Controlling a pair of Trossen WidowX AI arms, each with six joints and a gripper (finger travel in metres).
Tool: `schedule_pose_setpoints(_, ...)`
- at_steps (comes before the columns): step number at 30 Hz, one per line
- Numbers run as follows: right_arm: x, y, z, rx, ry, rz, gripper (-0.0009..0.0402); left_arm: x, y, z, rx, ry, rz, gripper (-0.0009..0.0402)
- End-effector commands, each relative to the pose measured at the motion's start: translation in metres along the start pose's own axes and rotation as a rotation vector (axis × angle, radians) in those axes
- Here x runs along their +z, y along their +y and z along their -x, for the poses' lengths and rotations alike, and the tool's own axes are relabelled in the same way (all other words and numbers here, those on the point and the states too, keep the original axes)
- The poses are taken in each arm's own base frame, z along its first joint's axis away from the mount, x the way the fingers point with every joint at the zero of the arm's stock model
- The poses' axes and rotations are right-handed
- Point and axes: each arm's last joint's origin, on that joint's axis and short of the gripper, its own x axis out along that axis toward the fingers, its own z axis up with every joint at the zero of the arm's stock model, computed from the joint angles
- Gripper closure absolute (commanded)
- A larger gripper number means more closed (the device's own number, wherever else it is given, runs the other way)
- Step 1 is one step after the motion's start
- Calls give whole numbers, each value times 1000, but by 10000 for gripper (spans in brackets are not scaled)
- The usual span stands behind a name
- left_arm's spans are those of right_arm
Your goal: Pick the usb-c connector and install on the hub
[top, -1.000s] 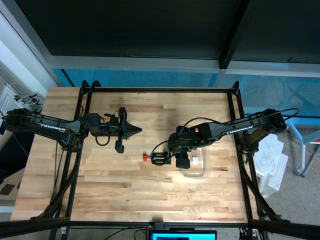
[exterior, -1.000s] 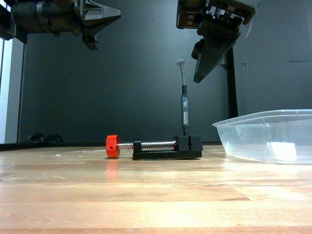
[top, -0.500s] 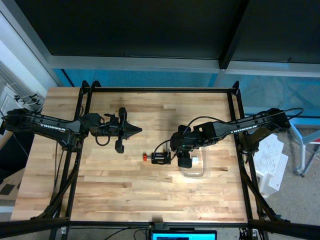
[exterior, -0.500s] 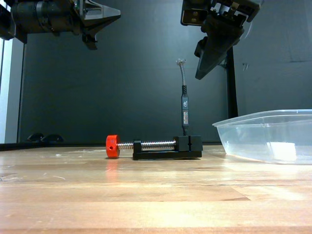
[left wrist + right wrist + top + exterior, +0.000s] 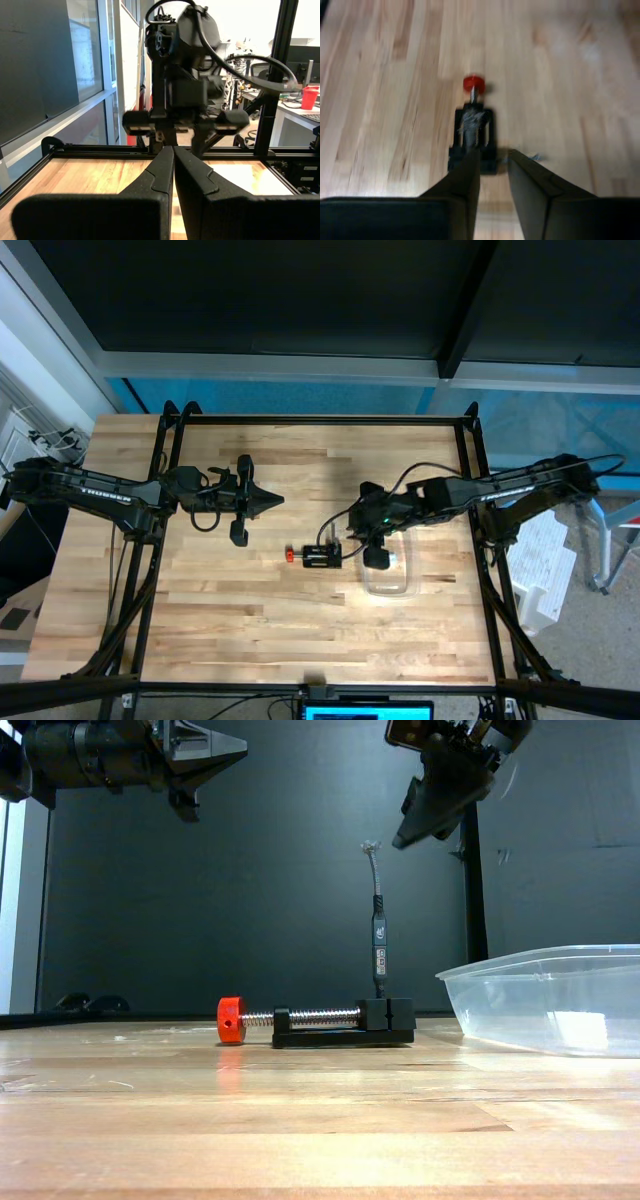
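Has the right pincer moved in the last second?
Yes. The right pincer has risen, farther above the clamp holding the upright usb-c connector. The left pincer hangs high at the left, unmoved.

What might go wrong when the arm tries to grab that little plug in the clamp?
The right gripper hangs open above the plug, slightly to one side, so it may knock the thin cable instead of gripping. The clamp holding it looks loose on the table and may lift with the plug. The tub stands close and may get bumped. The left gripper, shut, hangs high at the left.
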Motion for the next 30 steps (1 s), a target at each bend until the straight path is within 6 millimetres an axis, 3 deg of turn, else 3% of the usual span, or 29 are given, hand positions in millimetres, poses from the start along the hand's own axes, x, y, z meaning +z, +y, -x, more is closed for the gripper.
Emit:
schedule_pose_setpoints(1, -1, -9, 10, -11, -114, -15, 363, 0, 0, 0, 0, 0, 0, 393)
schedule_pose_setpoints(4, -2, -18, 19, -23, -224, -7, 396, 0, 0, 0, 0, 0, 0, 393)
schedule_pose_setpoints(19, -24, -28, 40, -36, -670, -7, 393, 0, 0, 0, 0, 0, 0, 393)
schedule_pose_setpoints(30, -41, -35, 42, 1, -783, -5, 394, 0, 0, 0, 0, 0, 0, 393)
